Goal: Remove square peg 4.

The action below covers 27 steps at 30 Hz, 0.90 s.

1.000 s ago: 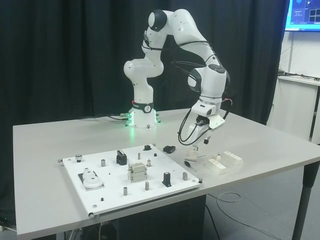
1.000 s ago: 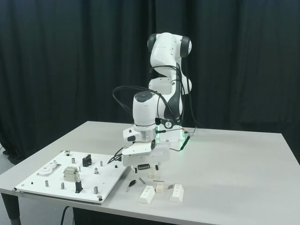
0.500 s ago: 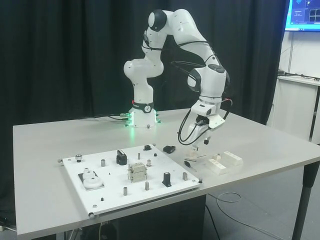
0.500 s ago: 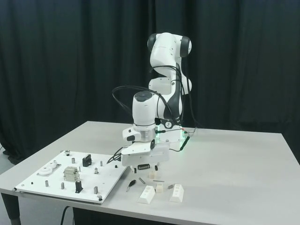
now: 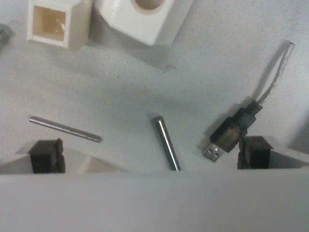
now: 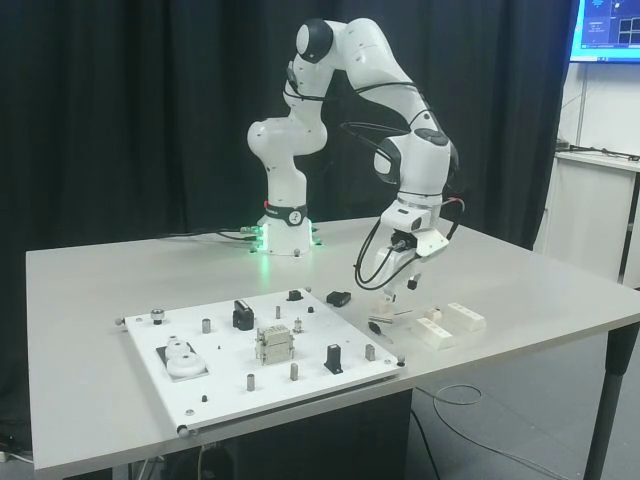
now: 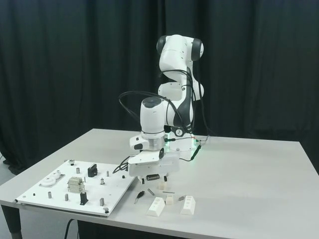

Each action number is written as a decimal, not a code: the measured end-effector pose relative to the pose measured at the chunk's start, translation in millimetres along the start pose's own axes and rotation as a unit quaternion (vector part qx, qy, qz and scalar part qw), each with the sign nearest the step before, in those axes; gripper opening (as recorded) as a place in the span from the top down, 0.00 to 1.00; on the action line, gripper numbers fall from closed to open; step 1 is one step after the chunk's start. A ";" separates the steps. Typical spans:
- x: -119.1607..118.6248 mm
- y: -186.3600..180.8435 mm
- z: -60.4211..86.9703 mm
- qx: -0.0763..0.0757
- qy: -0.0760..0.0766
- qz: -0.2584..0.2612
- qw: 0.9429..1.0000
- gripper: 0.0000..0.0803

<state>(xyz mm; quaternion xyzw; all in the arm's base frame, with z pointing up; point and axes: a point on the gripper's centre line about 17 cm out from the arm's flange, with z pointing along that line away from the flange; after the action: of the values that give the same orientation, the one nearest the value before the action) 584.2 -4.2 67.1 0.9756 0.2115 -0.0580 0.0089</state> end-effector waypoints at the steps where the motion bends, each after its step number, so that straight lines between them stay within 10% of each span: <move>1: 0.0 0.3 0.0 0.000 0.000 0.001 1.000 0.00; 27: 6.4 13.0 -5.8 -0.010 0.017 0.041 0.999 0.00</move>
<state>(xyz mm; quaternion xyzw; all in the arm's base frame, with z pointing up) 596.0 -13.1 71.9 0.9842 0.1717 -0.0385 0.0175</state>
